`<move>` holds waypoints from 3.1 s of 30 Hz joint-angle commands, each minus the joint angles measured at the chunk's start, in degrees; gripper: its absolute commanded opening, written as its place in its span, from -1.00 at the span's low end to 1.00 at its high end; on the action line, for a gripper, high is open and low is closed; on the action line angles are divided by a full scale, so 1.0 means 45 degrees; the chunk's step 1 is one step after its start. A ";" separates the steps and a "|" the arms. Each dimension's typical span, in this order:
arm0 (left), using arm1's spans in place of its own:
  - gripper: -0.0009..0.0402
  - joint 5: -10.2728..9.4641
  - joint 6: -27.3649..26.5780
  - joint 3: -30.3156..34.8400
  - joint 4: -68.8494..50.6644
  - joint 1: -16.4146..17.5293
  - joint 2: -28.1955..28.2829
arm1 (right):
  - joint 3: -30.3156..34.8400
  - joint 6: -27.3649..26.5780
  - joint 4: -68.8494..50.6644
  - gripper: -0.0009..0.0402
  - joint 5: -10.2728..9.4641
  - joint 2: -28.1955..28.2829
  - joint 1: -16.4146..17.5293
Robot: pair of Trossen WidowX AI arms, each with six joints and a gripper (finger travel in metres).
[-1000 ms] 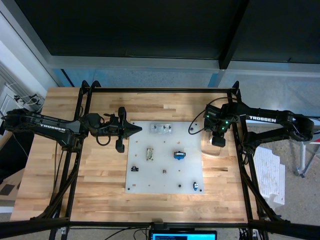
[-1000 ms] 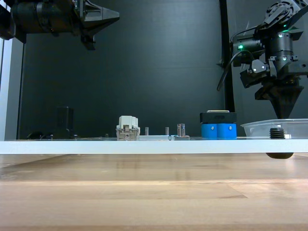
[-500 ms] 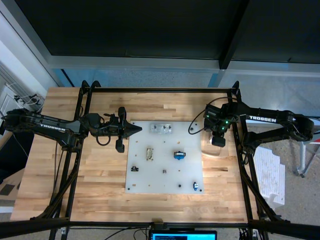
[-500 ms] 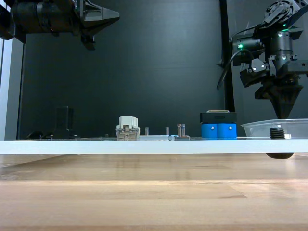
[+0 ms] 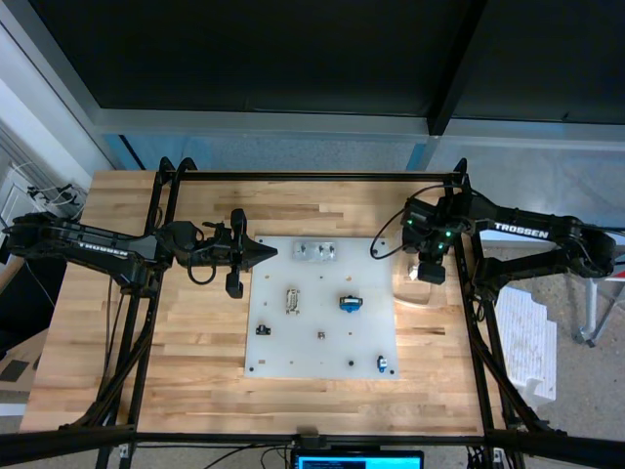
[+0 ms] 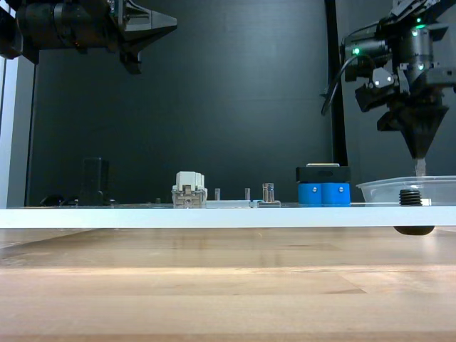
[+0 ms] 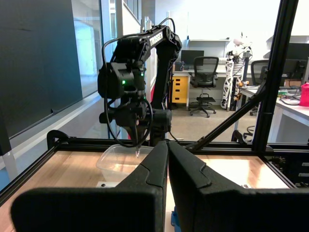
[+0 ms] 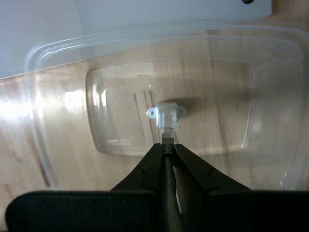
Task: Pick the RJ45 connector and install on taskboard
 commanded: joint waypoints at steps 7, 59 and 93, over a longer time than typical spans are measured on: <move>-0.96 0.0000 0.0000 0.0005 0.0005 0.0000 0.0005 | 0.1681 0.0471 -0.1248 -0.96 0.0010 -0.0277 0.0442; -0.96 0.0000 0.0000 0.0005 0.0000 0.0005 0.0005 | 0.4337 0.7208 -0.0393 -0.96 0.0699 0.2492 0.9413; -0.96 0.0000 0.0000 0.0005 0.0000 0.0005 0.0005 | 0.5945 0.9976 0.1375 -0.96 0.0680 0.6392 1.2177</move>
